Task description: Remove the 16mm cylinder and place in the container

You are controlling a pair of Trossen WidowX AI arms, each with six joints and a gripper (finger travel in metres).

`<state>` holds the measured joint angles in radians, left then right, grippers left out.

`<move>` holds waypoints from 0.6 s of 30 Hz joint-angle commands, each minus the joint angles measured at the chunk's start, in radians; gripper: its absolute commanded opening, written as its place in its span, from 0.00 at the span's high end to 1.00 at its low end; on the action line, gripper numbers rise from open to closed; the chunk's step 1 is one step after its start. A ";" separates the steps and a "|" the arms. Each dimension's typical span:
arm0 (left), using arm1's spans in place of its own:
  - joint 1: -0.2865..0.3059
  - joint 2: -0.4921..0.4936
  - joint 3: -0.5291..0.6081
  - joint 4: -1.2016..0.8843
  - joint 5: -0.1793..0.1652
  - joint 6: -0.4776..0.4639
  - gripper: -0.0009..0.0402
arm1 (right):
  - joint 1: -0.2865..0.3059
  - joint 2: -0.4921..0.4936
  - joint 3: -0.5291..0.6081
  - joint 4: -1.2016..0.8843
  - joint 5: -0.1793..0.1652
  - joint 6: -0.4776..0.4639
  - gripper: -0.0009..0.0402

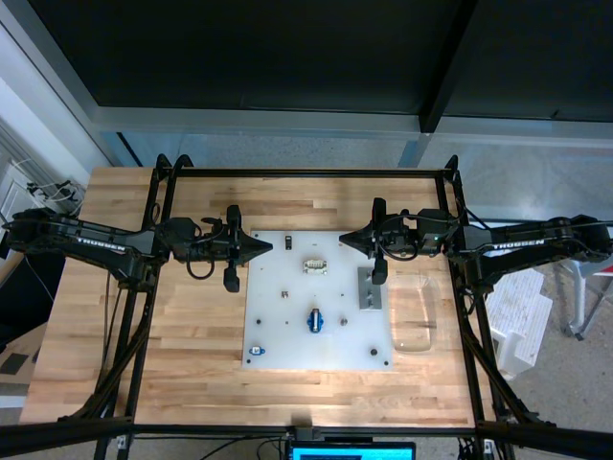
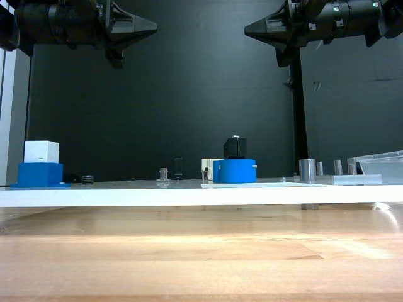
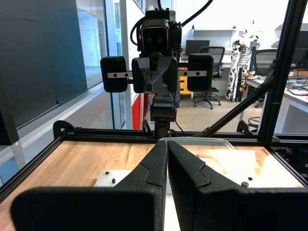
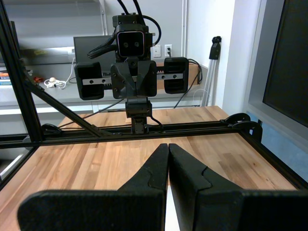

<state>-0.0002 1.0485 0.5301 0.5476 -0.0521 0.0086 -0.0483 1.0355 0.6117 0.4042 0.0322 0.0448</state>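
From above, the left hand (image 1: 272,246) hangs over the left edge of the white board (image 1: 287,331). The right hand (image 1: 342,238) hangs over the board's far side. The 16mm cylinder (image 1: 346,323) stands on the board between the blue fitting (image 1: 314,321) and the grey block (image 1: 371,287), well apart from both hands. The container (image 1: 419,311) lies on the table (image 1: 144,316) just beside the board's right edge, with nothing visible inside it.

At table height, both hands sit high above the board, tips facing each other. The cylinder (image 2: 307,170) is upright in its seat.

The left wrist view shows the left hand's fingers (image 3: 154,166) pressed together on nothing. The right wrist view shows the same for the right hand's fingers (image 4: 156,168).

By my reading, no step is done: reaching, grasping, lifting out and dropping into the container all remain.
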 commanded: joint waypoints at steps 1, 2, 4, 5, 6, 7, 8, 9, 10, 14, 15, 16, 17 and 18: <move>0.000 0.000 0.000 0.000 0.000 0.000 0.98 | 0.002 0.000 0.000 0.000 0.000 0.000 0.98; 0.000 0.000 0.000 0.000 0.000 0.000 0.98 | 0.002 0.000 0.000 0.000 0.000 0.000 0.98; 0.000 0.000 0.000 0.001 0.000 0.000 0.98 | 0.002 0.000 0.000 0.000 0.000 0.000 0.98; 0.000 0.000 0.000 0.001 0.000 0.000 0.98 | 0.002 0.000 0.000 0.000 0.000 0.000 0.98; 0.000 0.001 0.000 0.000 0.000 0.000 0.98 | 0.003 0.000 0.000 0.000 0.000 0.000 0.98; 0.000 0.000 0.000 0.000 0.000 0.000 0.98 | 0.003 0.000 0.000 0.000 0.000 0.000 0.98; 0.000 0.000 0.000 0.000 0.000 0.000 0.98 | 0.003 0.000 0.000 0.000 0.000 0.000 0.98; 0.000 0.000 0.000 0.000 0.000 0.000 0.98 | 0.003 0.000 0.000 0.000 0.000 0.000 0.98; 0.000 0.000 0.000 0.001 0.000 0.000 0.98 | 0.003 0.000 0.000 0.000 0.000 0.000 0.98; 0.000 0.000 0.000 0.000 0.000 0.000 0.98 | 0.003 0.000 0.000 0.000 0.000 0.000 0.98; 0.000 0.000 0.000 0.000 0.000 0.000 0.98 | 0.003 0.000 0.000 0.000 0.000 0.000 0.98; 0.000 0.000 0.000 0.000 0.000 0.000 0.98 | 0.003 -0.001 0.000 -0.003 -0.004 0.001 0.98; 0.000 0.000 0.000 0.001 0.000 0.000 0.98 | 0.003 -0.004 0.000 -0.008 -0.017 0.007 0.98; 0.000 0.000 0.000 0.000 0.000 0.000 0.98 | 0.003 -0.006 0.001 -0.015 -0.033 0.014 0.98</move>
<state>-0.0002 1.0485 0.5297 0.5480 -0.0525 0.0086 -0.0452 1.0332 0.6117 0.3973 0.0166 0.0486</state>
